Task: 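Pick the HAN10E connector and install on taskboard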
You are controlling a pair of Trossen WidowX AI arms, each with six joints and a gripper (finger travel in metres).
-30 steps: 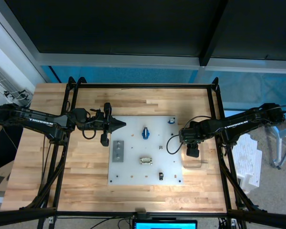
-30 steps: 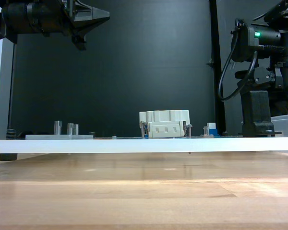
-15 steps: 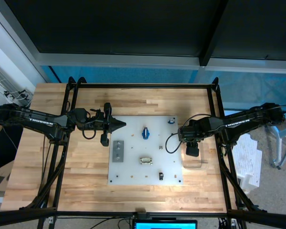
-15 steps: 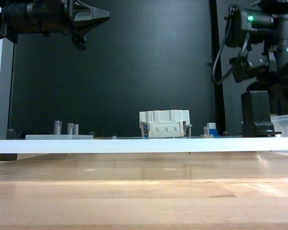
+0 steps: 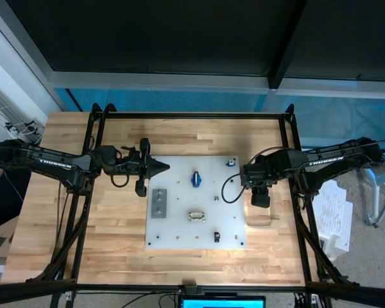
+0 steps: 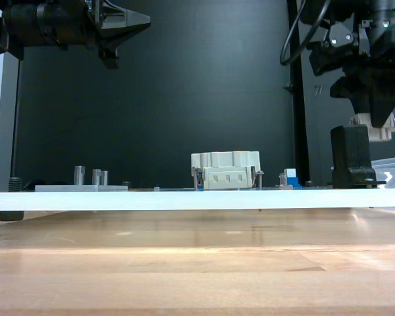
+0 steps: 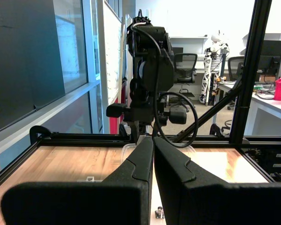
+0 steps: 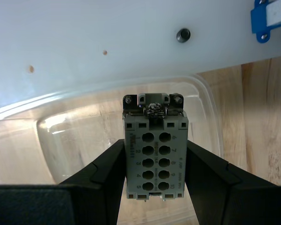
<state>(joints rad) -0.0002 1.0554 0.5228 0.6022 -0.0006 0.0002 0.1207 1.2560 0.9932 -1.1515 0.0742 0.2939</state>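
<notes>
The HAN10E connector, a light grey block with two rows of numbered holes, is clamped between my right gripper's black fingers. It hangs above a clear plastic tray, just off the right edge of the white taskboard. In the low view the connector shows under the raised right gripper. The tan socket stands on the board's middle. My left gripper is shut and hovers high over the board's back left edge, holding nothing.
On the board stand a grey metal block with three pegs, a blue part, a second blue piece at the back right corner and a black part near the front. A black frame surrounds the wooden table.
My right gripper has risen out of the clear tray with the connector held in it. The left arm has not moved.
</notes>
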